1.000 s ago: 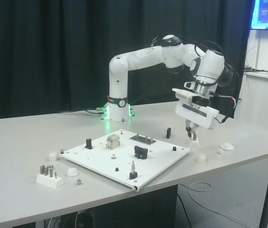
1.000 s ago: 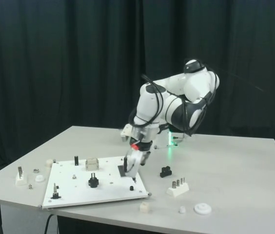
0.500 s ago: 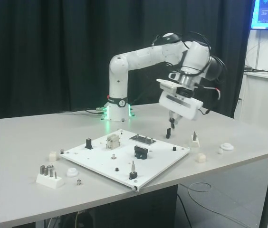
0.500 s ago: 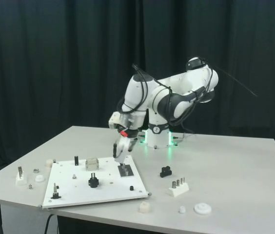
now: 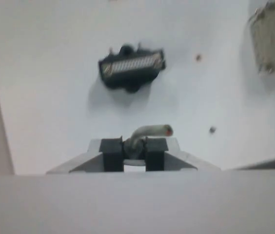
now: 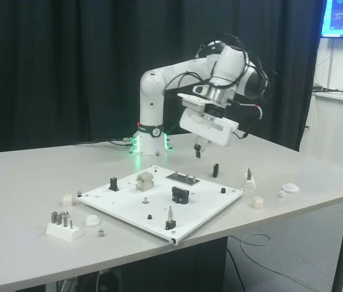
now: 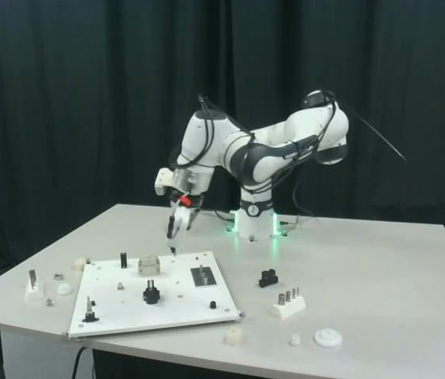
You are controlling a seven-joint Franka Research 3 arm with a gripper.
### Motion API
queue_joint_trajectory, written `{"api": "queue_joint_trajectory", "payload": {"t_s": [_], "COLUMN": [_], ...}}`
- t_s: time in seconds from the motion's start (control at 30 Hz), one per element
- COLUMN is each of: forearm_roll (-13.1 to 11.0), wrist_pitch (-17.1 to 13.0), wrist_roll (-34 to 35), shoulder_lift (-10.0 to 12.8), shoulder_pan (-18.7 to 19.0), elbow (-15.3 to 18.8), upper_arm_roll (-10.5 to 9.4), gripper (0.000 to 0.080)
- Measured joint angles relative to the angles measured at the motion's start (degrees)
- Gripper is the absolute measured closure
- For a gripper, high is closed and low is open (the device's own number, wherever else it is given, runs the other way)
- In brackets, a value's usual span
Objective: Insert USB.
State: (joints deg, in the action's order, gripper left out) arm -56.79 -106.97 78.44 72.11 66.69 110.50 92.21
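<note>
Wrist view: end effector (image 5: 134, 155) closed, its two black fingertips (image 5: 111, 153) pinching a small grey USB plug with a short bent cable stub (image 5: 145, 135) between them, held in the air above the flat white assembly board (image 5: 54, 58), not touching it. Below it on the board sit a black multi-pin connector (image 5: 131, 68) and, near the pic's edge, a pale block fixture (image 5: 274, 39). 1st room view: white Franka arm (image 6: 159, 79) reaches over the far side of the board (image 6: 208, 207) on the grey worktop (image 6: 31, 182), w/ the end effector (image 6: 197, 152) hanging near the flat grey metal plate fixture (image 6: 182, 178), clear of it. Containers: a white rectangular holder block (image 6: 62, 231) on the worktop just beside the board carries several upright grey pegs (image 6: 55, 217); a smaller white holder (image 6: 249, 180) off the opposite side carries one upright peg. 2nd room view: end effector (image 7: 171, 241) above the board's (image 7: 120, 312) back edge, near the pale block (image 7: 149, 265); peg holder (image 7: 288, 308) well apart from it. Vs 1 s ago: end effector was low beside the small holder off the board; 0.5 s ago it was over the board's near corner by a black upright part (image 6: 216, 170); now it's further across the board & higher. Holders & pegs unchanged.
</note>
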Motion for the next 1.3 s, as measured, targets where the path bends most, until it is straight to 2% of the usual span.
{"api": "queue_joint_trajectory", "payload": {"t_s": [0.37, 0.8, 1.0, 1.3], "forearm_roll": [-0.95, -9.53, -13.31, -17.92], "wrist_pitch": [-6.6, -13.3, -15.32, -16.39], "wrist_roll": [-16.55, -33.67, -41.21, -58.57], "shoulder_lift": [-1.27, -1.55, -1.56, -1.54], "shoulder_pan": [1.33, 1.66, 1.11, -1.03], "elbow": [8.05, 18.86, 22.85, 26.65], "upper_arm_roll": [1.75, 3.99, 4.36, 4.36], "gripper": [0.0711, 0.0711, 0.0711, 0.0711]}}
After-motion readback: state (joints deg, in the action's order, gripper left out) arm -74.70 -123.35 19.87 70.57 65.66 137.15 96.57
